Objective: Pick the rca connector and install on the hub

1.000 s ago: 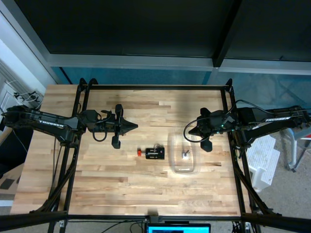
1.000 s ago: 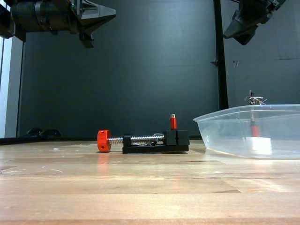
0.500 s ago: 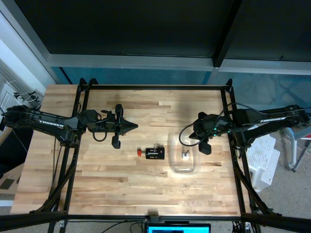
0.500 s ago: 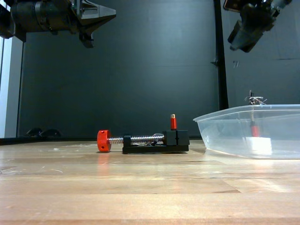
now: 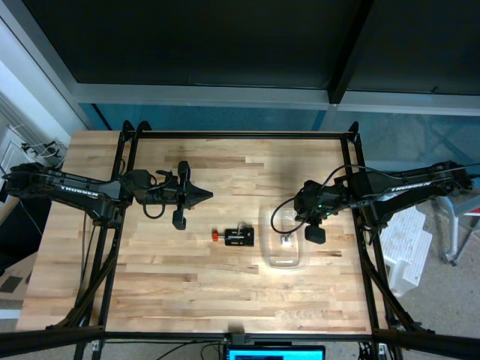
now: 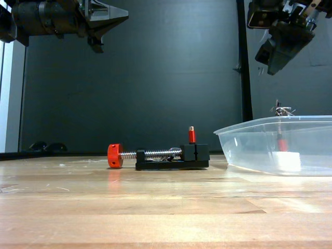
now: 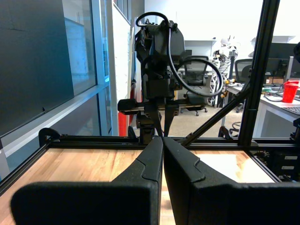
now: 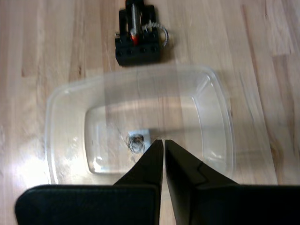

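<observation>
Stock of my bench, item by item. My left gripper (image 5: 207, 196): held high above the wooden table (image 5: 187, 289), left of the hub and well apart from it, jaws pressed together, tips meeting in a single seam in my left wrist view (image 7: 162, 139). My right gripper (image 5: 315, 235): raised over the right side of the clear plastic tray (image 5: 285, 266), pointing down into it, jaws together with only a hairline between the fingertips (image 8: 157, 145). The rca connector (image 8: 136, 139): small, grey with a darker part, lying on the tray floor just beside my right fingertips' line of sight, not gripped. The hub (image 5: 241, 238): black block flat on the table just left of the tray and apart from it, red knob (image 6: 114, 155) on its left end, short red post upright on top.
</observation>
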